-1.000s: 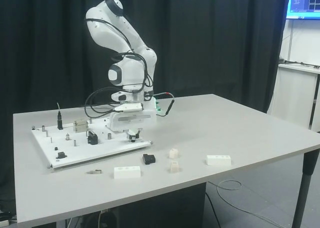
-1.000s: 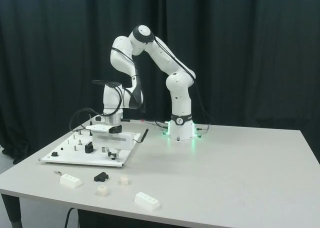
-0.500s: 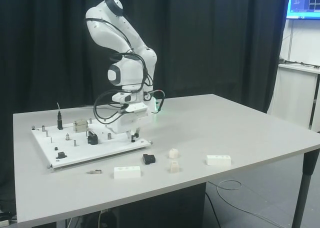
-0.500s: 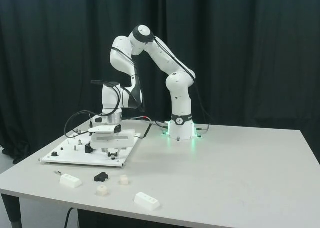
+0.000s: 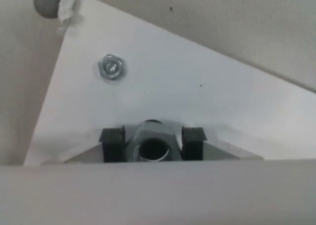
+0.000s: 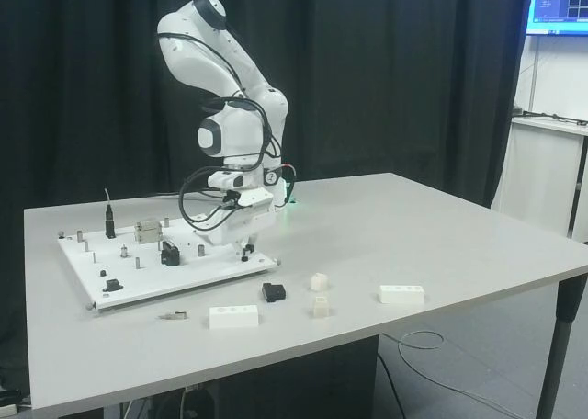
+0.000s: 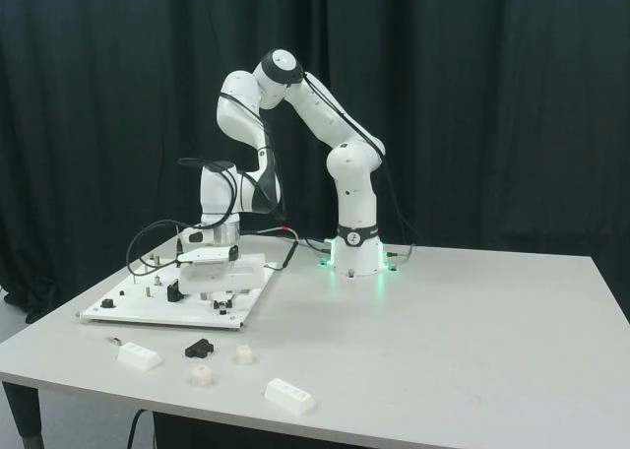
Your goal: Remove bolt 4.
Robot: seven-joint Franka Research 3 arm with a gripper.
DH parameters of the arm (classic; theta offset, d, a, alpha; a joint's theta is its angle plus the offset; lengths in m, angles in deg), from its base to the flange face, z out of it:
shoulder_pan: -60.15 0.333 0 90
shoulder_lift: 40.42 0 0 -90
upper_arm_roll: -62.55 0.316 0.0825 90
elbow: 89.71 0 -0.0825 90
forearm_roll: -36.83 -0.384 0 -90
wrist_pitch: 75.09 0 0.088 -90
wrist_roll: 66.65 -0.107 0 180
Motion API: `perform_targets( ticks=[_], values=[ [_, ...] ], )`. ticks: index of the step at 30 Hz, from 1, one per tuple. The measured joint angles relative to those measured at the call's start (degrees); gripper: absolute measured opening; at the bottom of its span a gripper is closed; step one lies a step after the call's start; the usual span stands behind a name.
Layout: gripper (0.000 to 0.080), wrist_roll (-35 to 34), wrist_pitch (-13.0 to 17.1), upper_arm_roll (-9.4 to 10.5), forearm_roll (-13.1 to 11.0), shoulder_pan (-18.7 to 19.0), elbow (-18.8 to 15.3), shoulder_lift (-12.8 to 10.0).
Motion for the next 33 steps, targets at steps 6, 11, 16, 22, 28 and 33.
perform_targets(
  ticks=[6,11,16,22,28,33],
  values=[
    [0.0242,3.24,-0.06,0.00,-0.55,0.00,0.09,0.00],
    [0.0242,4.14,-0.16,0.01,-1.15,0.00,0.24,0.00],
    [0.0242,4.92,-0.48,0.14,-1.65,0.00,0.38,0.00],
    [0.0242,8.21,-0.95,0.34,-2.09,0.01,0.52,0.00],
    [0.0242,16.99,-0.98,0.40,-2.49,0.09,0.88,0.01],
    [0.0242,20.60,-0.98,0.40,-3.47,0.27,1.44,0.03]
  ],
)
